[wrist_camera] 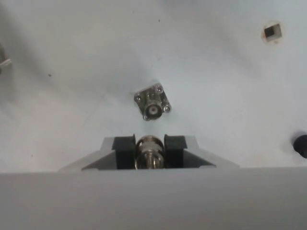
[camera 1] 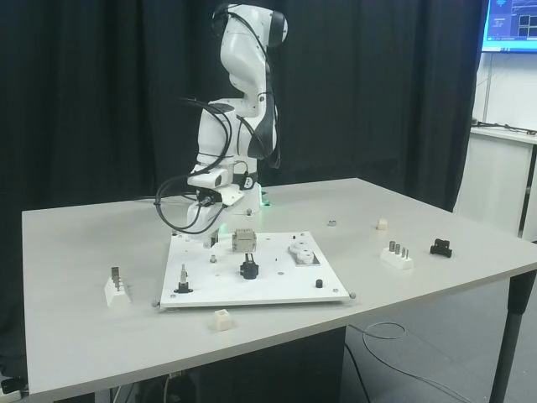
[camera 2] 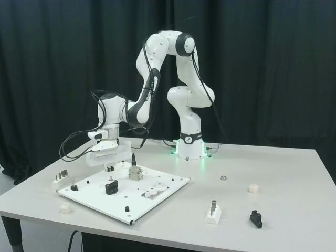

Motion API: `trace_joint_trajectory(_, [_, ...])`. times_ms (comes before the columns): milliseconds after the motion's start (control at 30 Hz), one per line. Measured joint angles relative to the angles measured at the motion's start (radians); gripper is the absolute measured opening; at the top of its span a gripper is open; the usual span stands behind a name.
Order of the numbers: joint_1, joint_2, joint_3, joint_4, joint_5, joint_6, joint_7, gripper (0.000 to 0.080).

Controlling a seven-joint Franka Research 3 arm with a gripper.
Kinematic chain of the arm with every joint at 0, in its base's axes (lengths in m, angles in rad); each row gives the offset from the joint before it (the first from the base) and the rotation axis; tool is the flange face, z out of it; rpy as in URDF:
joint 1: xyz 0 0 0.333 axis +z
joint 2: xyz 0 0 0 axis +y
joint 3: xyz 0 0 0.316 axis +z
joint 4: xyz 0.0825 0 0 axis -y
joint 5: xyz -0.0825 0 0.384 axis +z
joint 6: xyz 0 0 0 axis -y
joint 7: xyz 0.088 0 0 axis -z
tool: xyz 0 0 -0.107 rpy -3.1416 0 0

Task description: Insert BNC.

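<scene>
Nearest the wrist camera: the gripper (wrist_camera: pixel 150 151), its two black fingers (wrist_camera: pixel 123 151) clamped on either side of a metal BNC plug (wrist_camera: pixel 149 152). The plug sits between the pads, its ringed metal barrel pointing down toward the board (wrist_camera: pixel 216 96).

On the board just beyond the fingertips stands the BNC socket (wrist_camera: pixel 152 101): a square metal flange with a screw at each corner and a round bore at its middle. The plug hangs above it and apart from it, offset to one side, not yet seated. Bare white board surrounds the socket on all sides. A small square hole (wrist_camera: pixel 272 32) lies well apart from it, and a black knob (wrist_camera: pixel 301 145) shows at the edge of the wrist view.

In the room views the gripper (camera 2: pixel 106 152) hovers over the back corner of the board (camera 2: pixel 168 189), near its edge. Other fixtures on the board, a metal block (camera 2: pixel 136 173) and a black part (camera 2: pixel 111 187), stand toward the middle, apart from the gripper. The grey table (camera 1: pixel 75 252) around the board is largely open, with a few small holders (camera 2: pixel 212 214) scattered well away from the arm (camera 2: pixel 157 68).
</scene>
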Motion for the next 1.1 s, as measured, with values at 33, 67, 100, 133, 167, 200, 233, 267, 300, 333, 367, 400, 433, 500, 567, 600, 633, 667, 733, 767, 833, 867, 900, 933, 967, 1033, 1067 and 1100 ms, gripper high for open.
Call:
trace_joint_trajectory(33, [0.000,-0.002,0.000,-0.003,0.000,0.005,0.000,0.0121])
trace_joint_trajectory(67, [0.000,-0.002,0.000,-0.005,0.000,0.008,0.000,0.0121])
trace_joint_trajectory(100, [0.000,-0.003,0.000,-0.007,0.000,0.012,0.000,0.0121])
trace_joint_trajectory(133, [0.000,-0.003,0.000,-0.007,0.000,0.014,0.000,0.0121])
trace_joint_trajectory(167, [0.000,-0.003,0.000,-0.008,0.000,0.015,0.000,0.0121])
trace_joint_trajectory(200, [0.000,-0.003,0.000,-0.008,0.000,0.016,-0.001,0.0121])
trace_joint_trajectory(233, [0.000,-0.003,0.000,-0.008,0.000,0.017,-0.001,0.0121])
trace_joint_trajectory(267, [0.000,-0.003,0.000,-0.008,0.000,0.018,-0.001,0.0121])
trace_joint_trajectory(300, [0.000,-0.003,0.000,-0.008,0.000,0.018,-0.002,0.0121])
trace_joint_trajectory(333, [0.000,-0.002,0.000,-0.008,0.000,0.019,-0.003,0.0121])
trace_joint_trajectory(367, [0.001,-0.002,0.001,-0.008,0.000,0.020,-0.004,0.0121])
trace_joint_trajectory(400, [0.001,-0.001,0.001,-0.008,0.000,0.021,-0.005,0.0121])
trace_joint_trajectory(433, [0.001,0.000,0.002,-0.008,0.000,0.023,-0.006,0.0121])
trace_joint_trajectory(500, [0.001,0.002,0.003,-0.008,0.000,0.028,-0.007,0.0121])
trace_joint_trajectory(567, [0.002,0.006,0.004,-0.008,0.000,0.035,-0.008,0.0121])
trace_joint_trajectory(600, [0.002,0.008,0.005,-0.008,0.000,0.038,-0.009,0.0121])
trace_joint_trajectory(633, [0.003,0.010,0.005,-0.008,0.000,0.041,-0.009,0.0121])
trace_joint_trajectory(667, [0.003,0.012,0.006,-0.008,0.000,0.044,-0.009,0.0121])
trace_joint_trajectory(733, [0.004,0.017,0.007,-0.007,0.000,0.050,-0.009,0.0121])
trace_joint_trajectory(767, [0.004,0.019,0.007,-0.007,0.000,0.054,-0.009,0.0121])
trace_joint_trajectory(833, [0.005,0.025,0.008,-0.007,0.000,0.062,-0.009,0.0121])
trace_joint_trajectory(867, [0.006,0.027,0.009,-0.007,0.000,0.065,-0.009,0.0121])
trace_joint_trajectory(900, [0.006,0.030,0.009,-0.007,0.000,0.068,-0.009,0.0121])
trace_joint_trajectory(933, [0.006,0.032,0.010,-0.007,0.000,0.071,-0.009,0.0121])
trace_joint_trajectory(967, [0.006,0.035,0.010,-0.007,0.000,0.075,-0.009,0.0121])
trace_joint_trajectory(1033, [0.006,0.039,0.011,-0.007,0.000,0.078,-0.009,0.0121])
trace_joint_trajectory(1067, [0.006,0.040,0.012,-0.007,0.001,0.078,-0.009,0.0121])
trace_joint_trajectory(1100, [0.006,0.041,0.013,-0.007,0.001,0.078,-0.009,0.0121])
